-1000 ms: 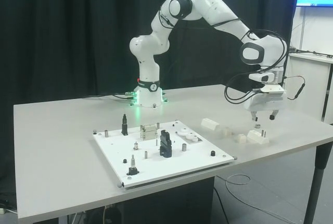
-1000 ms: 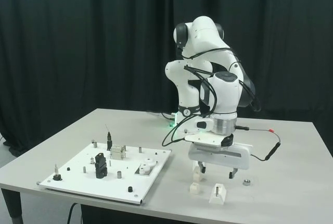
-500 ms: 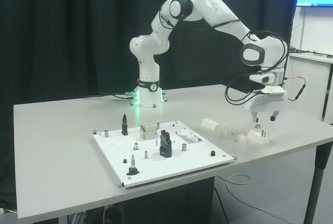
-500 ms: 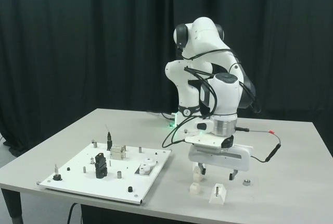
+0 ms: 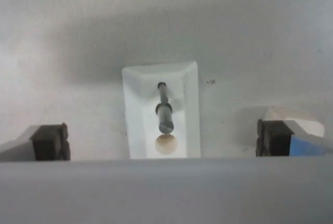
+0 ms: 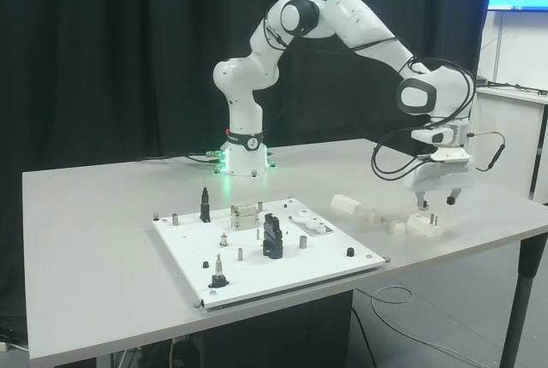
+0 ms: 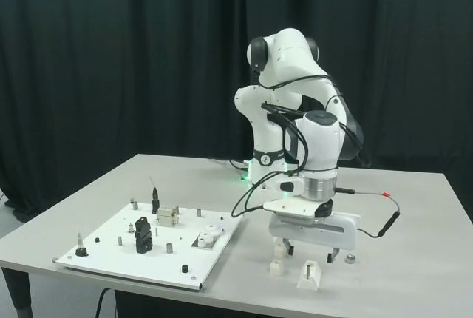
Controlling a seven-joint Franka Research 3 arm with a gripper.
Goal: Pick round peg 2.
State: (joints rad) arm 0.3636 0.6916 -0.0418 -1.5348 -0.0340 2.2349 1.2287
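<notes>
Left to right in the first room view: a flat white square assembly board [image 6: 272, 248] carried small black and grey metal fixtures, then two small white plastic blocks [image 6: 355, 207] lay on the matte grey bench [image 6: 103, 214], then the target sat under the white arm's wrist. Round peg 2, a thin grey metal pin with a collar [image 5: 164, 110], stood upright in a white wedge-sided plastic holder block [image 5: 138, 109], near the bench's outer edge and well apart from the board. Key relation: the claw [image 5: 161, 141] hung directly above the peg, not touching it, and the peg's long axis ran vertical, in line with the approach. In the wrist view the peg sat between the two black ridged rubber-like pads [image 5: 50, 141], roughly centred, both pads well clear of it, so the claw was spread wide. The same showed in the second room view, where the peg [image 7: 308, 266] poked up from the holder [image 7: 308, 279] below and between the fingertips. Judgement: a straight descent then a squeeze on the shaft above the collar should do, with little lateral correction. The peg looked smooth, hard and thin, so contact area would be small; an off-centre squeeze could tilt it or drag the light holder. An empty round socket [image 5: 166, 144] sat just beside the peg in the same holder.
</notes>
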